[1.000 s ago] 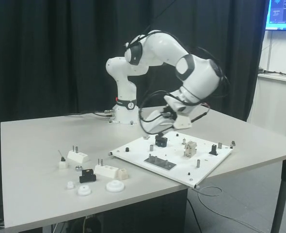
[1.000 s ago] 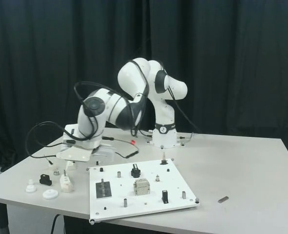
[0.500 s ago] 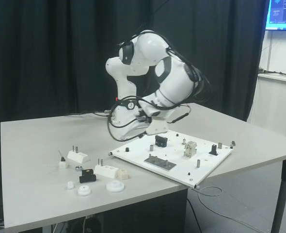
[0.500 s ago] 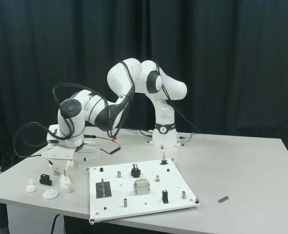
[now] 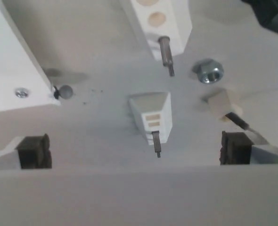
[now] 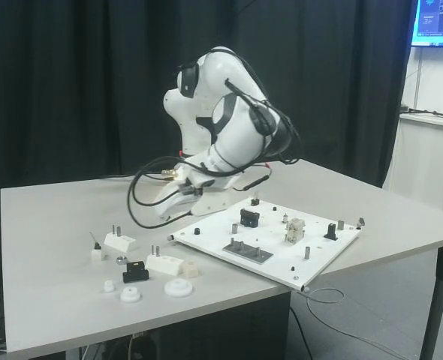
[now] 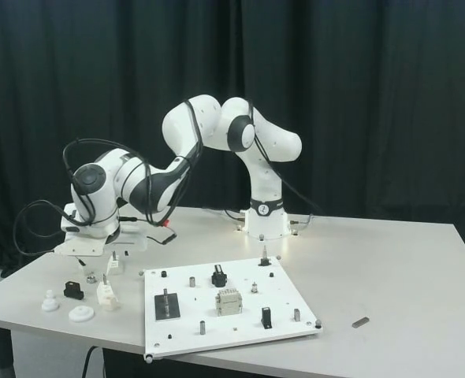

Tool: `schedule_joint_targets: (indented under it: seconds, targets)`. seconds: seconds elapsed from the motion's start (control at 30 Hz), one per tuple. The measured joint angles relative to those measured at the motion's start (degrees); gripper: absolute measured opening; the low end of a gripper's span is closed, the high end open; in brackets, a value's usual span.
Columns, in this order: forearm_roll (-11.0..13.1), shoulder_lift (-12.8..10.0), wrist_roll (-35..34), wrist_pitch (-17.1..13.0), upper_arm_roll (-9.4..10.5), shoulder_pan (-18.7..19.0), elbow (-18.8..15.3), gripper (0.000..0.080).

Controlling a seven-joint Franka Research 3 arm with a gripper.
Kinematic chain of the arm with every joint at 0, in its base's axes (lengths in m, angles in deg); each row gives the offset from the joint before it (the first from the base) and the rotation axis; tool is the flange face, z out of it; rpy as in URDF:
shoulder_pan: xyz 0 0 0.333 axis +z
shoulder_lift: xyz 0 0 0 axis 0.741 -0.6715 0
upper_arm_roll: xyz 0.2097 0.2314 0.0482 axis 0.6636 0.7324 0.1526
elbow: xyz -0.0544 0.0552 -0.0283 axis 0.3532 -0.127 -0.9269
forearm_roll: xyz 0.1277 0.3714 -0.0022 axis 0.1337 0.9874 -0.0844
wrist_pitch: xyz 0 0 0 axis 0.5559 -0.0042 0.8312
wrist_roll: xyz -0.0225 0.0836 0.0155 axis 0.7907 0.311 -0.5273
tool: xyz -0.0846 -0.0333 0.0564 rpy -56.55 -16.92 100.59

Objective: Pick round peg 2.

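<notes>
- My end effector (image 5: pixel 134 153) hangs over the tabletop (image 5: pixel 101 113), fingers (image 5: pixel 34 151) spread wide, holding nothing.
- Between them stands a small white holder block (image 5: pixel 153 115) with round peg 2 (image 5: pixel 157 146) upright in it.
- Just beyond, a longer white block (image 5: pixel 160 21) carries another peg (image 5: pixel 167 55).
- A hex nut (image 5: pixel 208 72) lies beside it.
- The white board's corner (image 5: pixel 16 70) is off to one side.

Arm (image 7: pixel 177 157) stretched low sideways; tool (image 5: pixel 134 153) fingers spread wide, holding nothing.
</notes>
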Motion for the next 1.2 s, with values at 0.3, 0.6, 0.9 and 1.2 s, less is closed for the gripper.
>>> schedule_joint_targets:
  seconds: [0.3,0.6,0.9,1.2]
  targets:
    - [3.4,0.7,2.0,-1.1,-2.48,-0.9,-3.1,0.08]
    - [7.0,2.5,3.2,-3.8,-5.05,-1.0,-8.3,0.08]
    - [10.1,6.0,4.0,-8.5,-6.58,-0.8,-16.0,0.08]
    - [13.6,10.6,5.2,-15.4,-8.43,0.2,-24.1,0.08]
